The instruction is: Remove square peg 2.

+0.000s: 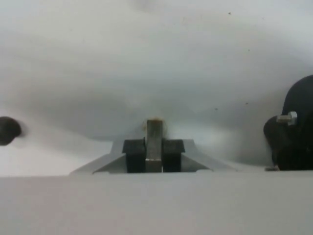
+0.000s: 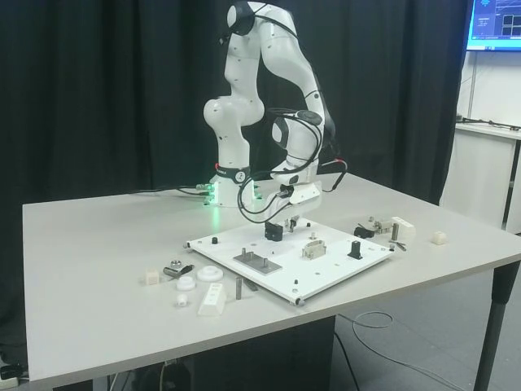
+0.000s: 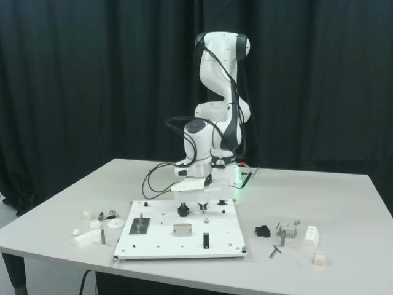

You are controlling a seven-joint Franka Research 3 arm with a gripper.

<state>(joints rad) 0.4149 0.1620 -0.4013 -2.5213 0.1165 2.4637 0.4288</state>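
Peg, square in section and grey, stands upright between the two black fingertips of the claw, which press it from both sides. In the room views the claw hangs low over the back part of a white board, so the peg sits at or just above the board there; which one cannot be told. Near it on the board stands a black block. The board lies on the grey surface, with small white parts just beside it.
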